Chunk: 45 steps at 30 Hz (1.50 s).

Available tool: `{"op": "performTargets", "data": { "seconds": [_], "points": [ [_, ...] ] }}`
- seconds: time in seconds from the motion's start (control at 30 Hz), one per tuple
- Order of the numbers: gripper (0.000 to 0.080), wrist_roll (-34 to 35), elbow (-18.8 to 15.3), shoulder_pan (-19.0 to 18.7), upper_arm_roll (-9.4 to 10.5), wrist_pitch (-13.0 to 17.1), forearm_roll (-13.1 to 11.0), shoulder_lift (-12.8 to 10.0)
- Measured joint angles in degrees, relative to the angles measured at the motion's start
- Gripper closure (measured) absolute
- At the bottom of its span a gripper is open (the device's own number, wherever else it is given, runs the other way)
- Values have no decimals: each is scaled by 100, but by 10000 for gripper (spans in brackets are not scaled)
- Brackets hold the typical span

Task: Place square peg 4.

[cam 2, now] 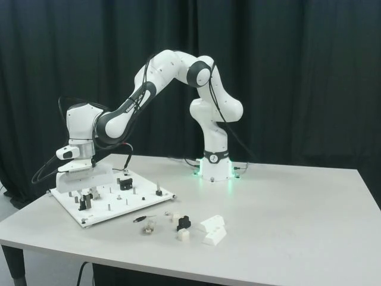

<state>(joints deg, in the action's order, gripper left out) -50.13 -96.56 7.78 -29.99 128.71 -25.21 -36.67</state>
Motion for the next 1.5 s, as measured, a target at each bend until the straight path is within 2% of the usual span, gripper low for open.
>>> {"op": "performTargets", "data": {
  "seconds": [0.63,1.5],
  "points": [
    [647,249,37,-51,23,-2,0,-2],
    [647,1123,40,-571,34,-210,0,-50]
  ]
}}
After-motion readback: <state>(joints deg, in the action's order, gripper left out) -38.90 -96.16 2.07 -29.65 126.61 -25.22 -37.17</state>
